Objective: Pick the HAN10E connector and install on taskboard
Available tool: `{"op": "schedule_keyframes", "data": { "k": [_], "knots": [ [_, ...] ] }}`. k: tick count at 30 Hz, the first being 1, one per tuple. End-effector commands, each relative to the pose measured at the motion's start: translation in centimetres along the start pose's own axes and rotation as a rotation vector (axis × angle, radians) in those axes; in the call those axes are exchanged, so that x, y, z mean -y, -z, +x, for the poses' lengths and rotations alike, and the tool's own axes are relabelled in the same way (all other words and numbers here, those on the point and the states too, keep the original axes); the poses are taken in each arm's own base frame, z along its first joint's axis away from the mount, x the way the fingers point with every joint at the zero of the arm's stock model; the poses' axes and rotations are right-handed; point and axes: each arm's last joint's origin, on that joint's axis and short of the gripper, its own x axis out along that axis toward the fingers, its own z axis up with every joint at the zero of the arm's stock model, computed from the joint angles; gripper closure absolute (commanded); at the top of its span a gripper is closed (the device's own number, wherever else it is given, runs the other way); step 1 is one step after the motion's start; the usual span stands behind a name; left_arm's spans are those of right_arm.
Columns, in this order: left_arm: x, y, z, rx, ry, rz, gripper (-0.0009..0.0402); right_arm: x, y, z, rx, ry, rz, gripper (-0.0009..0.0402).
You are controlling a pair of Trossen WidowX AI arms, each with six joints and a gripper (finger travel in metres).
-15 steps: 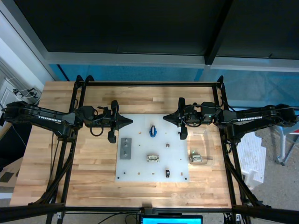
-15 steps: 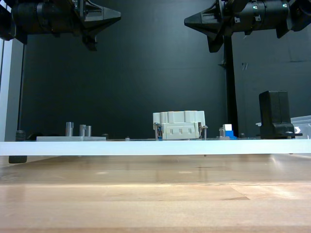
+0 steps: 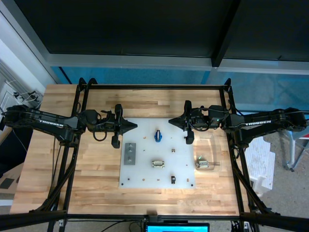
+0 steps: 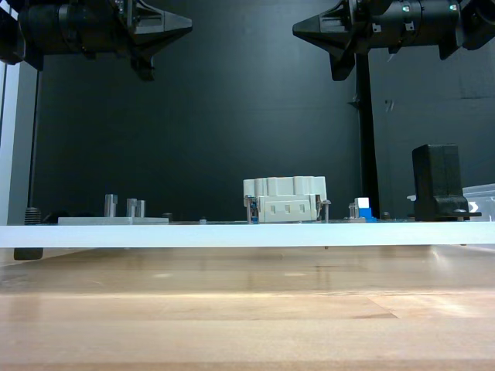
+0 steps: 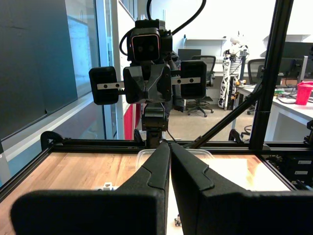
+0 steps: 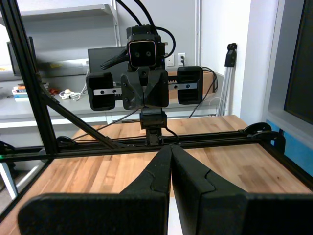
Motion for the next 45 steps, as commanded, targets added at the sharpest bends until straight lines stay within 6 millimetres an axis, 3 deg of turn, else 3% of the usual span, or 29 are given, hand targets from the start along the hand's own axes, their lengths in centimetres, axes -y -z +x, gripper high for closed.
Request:
{"op": "schedule_keyframes", "data": {
  "k": [1, 10, 30, 45],
  "knots": [
    [0.0, 0.0, 0.0, 0.0, 0.0, 0.0, 0.0392, 0.0, 0.0, 0.1, -0.025, 0.002, 0.027, 0.0393],
    [0.0, 0.0, 0.0, 0.0, 0.0, 0.0, 0.0392, -0.3, -0.8, 0.2, -0.318, 0.016, 0.033, 0.0393],
    [0.0, 0.0, 0.0, 0.0, 0.0, 0.0, 0.0392, -2.8, -1.3, -2.9, -0.97, 0.01, 0.041, 0.0393],
    [0.0, 0.0, 0.0, 0.0, 0.0, 0.0, 0.0392, -5.9, 0.6, -4.4, -1.291, -0.009, 0.018, 0.0393]
  ]
}}
